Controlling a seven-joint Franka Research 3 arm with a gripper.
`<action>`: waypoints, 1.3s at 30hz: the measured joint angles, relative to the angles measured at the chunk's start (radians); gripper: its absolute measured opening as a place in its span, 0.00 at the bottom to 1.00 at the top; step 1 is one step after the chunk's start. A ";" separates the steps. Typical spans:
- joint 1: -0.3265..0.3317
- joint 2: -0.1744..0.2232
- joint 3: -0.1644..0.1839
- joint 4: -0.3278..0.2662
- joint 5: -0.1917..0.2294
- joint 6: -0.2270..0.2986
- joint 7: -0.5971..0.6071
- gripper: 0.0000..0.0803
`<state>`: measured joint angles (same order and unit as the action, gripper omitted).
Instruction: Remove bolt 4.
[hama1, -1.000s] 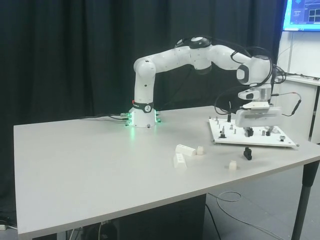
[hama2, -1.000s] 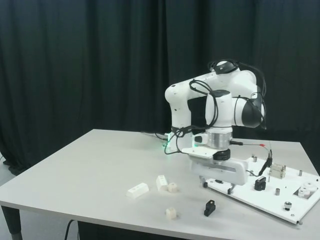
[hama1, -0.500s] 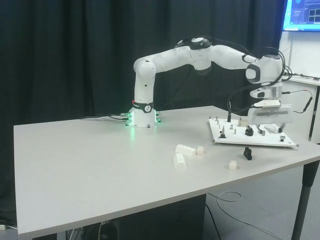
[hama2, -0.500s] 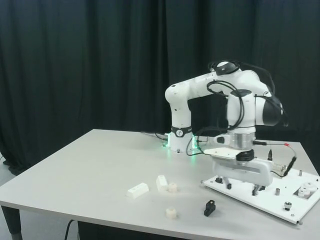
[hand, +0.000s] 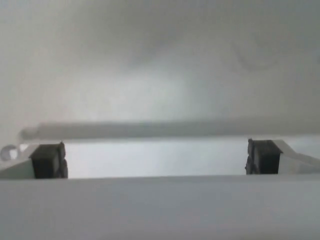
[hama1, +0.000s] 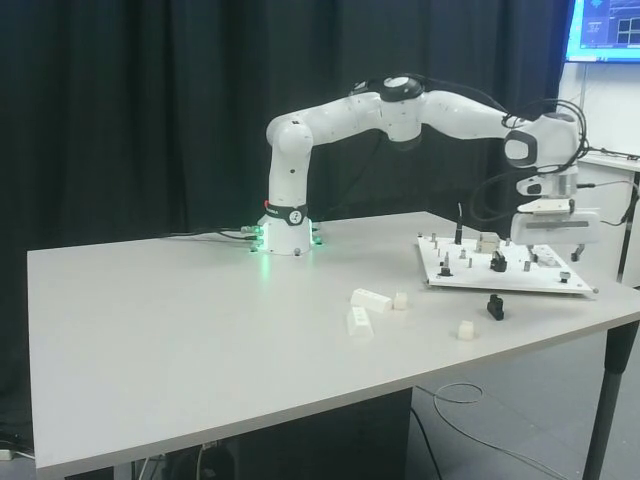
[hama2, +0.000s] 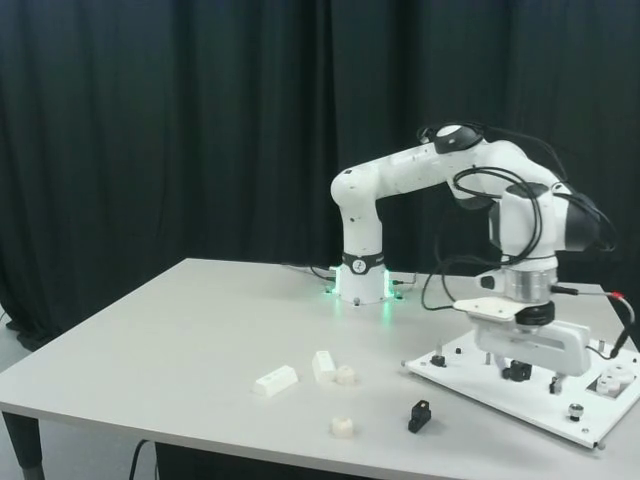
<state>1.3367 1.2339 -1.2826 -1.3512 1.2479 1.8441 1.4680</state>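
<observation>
Black curtains (hama1: 130, 110) closed off the room behind the grey table (hama1: 180, 320), whose far corners and legs were partly cut off by the picture edges in both room views. On it stood the white arm (hama2: 400, 180), bolted down at a base ringed with green light (hama1: 285, 238) and stretched out over the white board (hama2: 520, 395) near the table's edge. Cables looped around the wrist and hid part of it.

The gripper (hama2: 520, 360) hung low above the board, its wide white body covering several of the fittings under it. In the wrist view the two black finger pads (hand: 48, 161) stood far apart at either side, so the fingers were spread wide with nothing between them; below them lay only a pale, featureless surface with a long soft shadow, and no bolt could be made out there.

Small upright posts and black pieces stood on the board, but they were too small to tell which was bolt 4, and whether it sat under the gripper could not be told.

Off the board, on the bare table, lay a long white block (hama2: 275, 380), a second white block (hama2: 323, 364) touching a small round white piece (hama2: 345, 375), another small white piece (hama2: 343, 426) nearer the table's front edge, and a small black part (hama2: 420, 414) just beside the board.
</observation>
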 joint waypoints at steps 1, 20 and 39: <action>0.002 0.000 0.004 0.005 -0.003 0.001 0.021 1.00; 0.043 0.008 0.064 0.061 -0.063 0.074 0.462 1.00; 0.039 0.025 0.100 0.087 -0.083 0.113 0.574 1.00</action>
<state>1.3753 1.2589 -1.1831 -1.2640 1.1645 1.9568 2.0425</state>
